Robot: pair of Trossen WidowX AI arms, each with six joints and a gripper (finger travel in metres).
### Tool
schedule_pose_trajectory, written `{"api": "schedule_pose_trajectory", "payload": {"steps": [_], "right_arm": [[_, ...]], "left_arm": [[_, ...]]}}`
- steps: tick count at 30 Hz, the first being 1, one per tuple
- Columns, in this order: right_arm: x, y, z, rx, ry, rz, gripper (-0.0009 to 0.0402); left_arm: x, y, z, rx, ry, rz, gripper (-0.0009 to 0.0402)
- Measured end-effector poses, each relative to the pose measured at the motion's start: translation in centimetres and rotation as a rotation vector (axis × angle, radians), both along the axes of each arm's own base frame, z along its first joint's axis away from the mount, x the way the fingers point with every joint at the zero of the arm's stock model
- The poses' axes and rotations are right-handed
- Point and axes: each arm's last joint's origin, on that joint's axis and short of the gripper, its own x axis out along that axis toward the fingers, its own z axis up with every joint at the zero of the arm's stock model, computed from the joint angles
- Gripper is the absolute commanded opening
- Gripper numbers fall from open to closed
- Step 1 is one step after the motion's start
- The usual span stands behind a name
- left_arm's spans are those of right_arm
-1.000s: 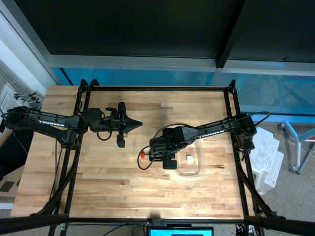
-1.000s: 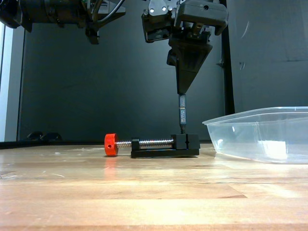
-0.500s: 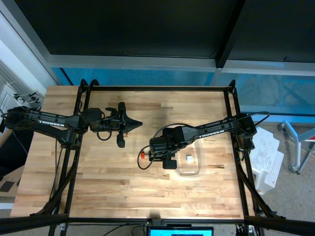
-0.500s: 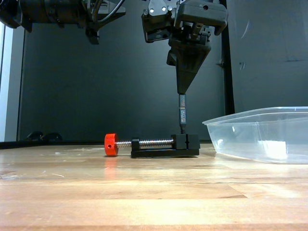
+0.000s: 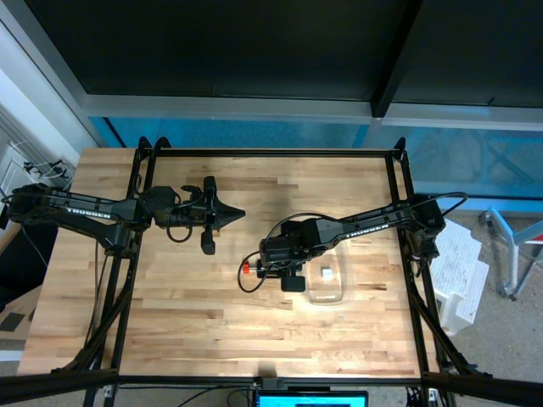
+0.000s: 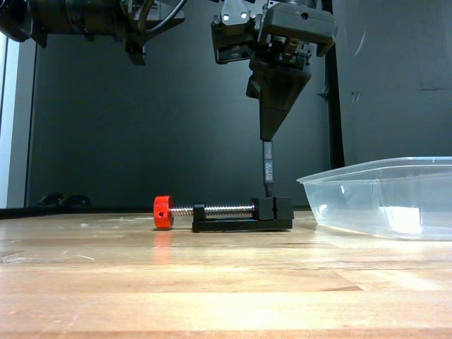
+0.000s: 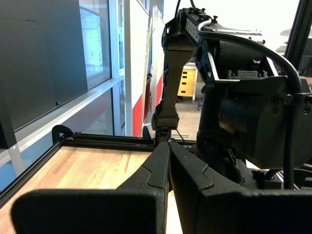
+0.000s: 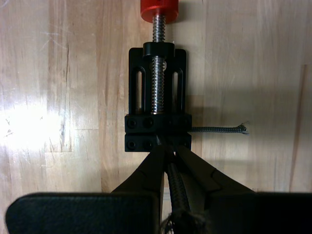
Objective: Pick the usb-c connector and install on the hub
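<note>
The hub (image 6: 244,214) is a small black block with an orange-red knob, lying flat on the wood just left of the tray; it also shows as the hub (image 8: 157,109) and the hub (image 5: 291,282). My right gripper (image 6: 267,138) points straight down over the hub's right end, shut on the usb-c connector (image 6: 268,168), a thin grey piece standing upright with its lower tip at the block's top. Along the right gripper (image 8: 166,148) a braided cable runs between the fingers. My left gripper (image 5: 240,213) hangs parked at the back left, shut and holding nothing.
A clear plastic tray (image 6: 367,191) stands right of the hub, the tray (image 5: 344,273) holding a tiny white square piece (image 5: 327,273). A frayed cable end (image 8: 219,129) lies beside the block. A black frame borders the table.
</note>
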Motion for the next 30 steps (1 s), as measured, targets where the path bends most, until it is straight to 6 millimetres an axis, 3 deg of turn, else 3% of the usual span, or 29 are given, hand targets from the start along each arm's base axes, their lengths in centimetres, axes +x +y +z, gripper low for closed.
{"api": "schedule_pose_trajectory", "payload": {"steps": [15,24,30], "right_arm": [[-0.1,0.0,-0.1,0.007,0.0,0.001,0.001],[-0.4,0.0,-0.5,0.013,0.029,0.003,0.0103],[-0.7,-0.1,1.0,0.018,-0.024,-0.008,0.0165]], "left_arm": [[0.0,0.0,0.0,0.0,0.0,0.0,0.0],[0.0,0.0,0.0,0.0,0.0,0.0,0.0],[0.0,0.0,0.0,0.0,0.001,0.0,0.0]]}}
